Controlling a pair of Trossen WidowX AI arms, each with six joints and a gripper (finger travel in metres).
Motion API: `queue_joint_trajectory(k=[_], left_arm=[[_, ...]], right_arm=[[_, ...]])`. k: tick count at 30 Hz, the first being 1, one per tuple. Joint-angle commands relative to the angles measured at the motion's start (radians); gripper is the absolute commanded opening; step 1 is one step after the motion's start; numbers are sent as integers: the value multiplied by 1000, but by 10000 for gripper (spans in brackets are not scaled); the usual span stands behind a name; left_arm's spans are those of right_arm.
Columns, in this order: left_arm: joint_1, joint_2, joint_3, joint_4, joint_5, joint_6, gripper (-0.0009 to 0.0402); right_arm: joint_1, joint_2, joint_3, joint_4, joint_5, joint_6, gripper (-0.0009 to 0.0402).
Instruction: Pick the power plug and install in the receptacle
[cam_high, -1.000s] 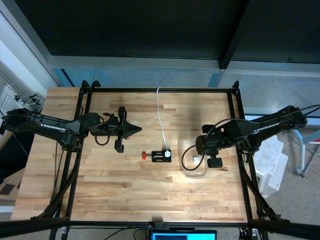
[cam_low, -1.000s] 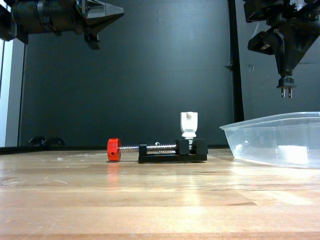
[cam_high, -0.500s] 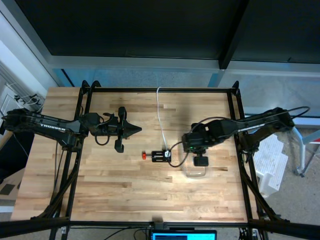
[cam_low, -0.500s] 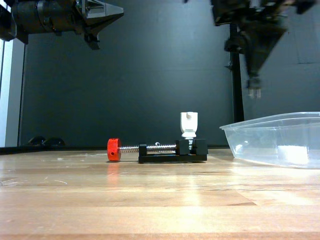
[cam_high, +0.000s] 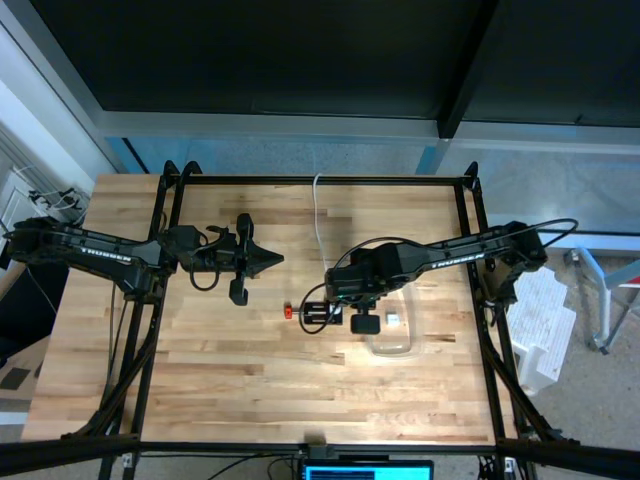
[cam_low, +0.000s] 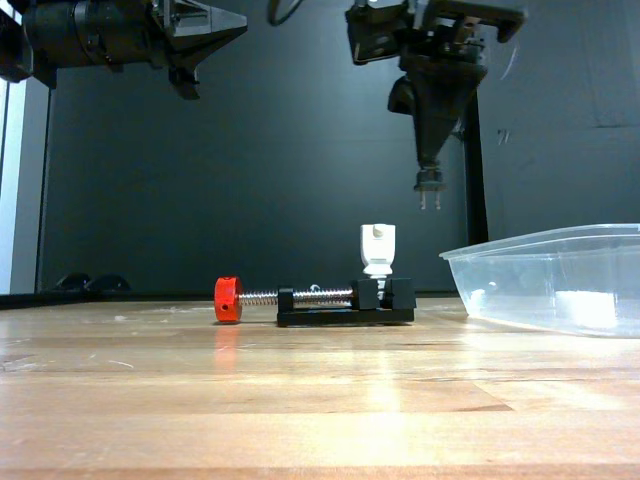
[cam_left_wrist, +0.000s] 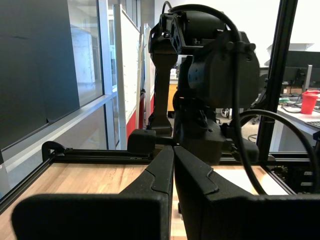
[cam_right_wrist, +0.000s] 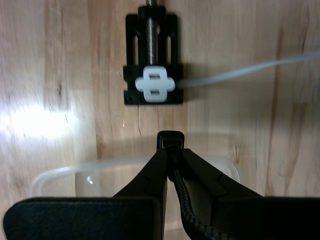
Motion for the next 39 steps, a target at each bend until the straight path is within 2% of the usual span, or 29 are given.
queue_joint_trajectory(k=[1, 16, 39], left_arm=[[0, 0, 0, 0, 0, 0, 0], [0, 0, 0, 0, 0, 0, 0], [0, 2, 0, 0, 0, 0, 0]], right_arm=[[0, 38, 42, -2, 0, 5, 0], [-1, 171, 193, -26, 1, -17, 0], [1, 173, 177, -8, -8, -18, 0]])
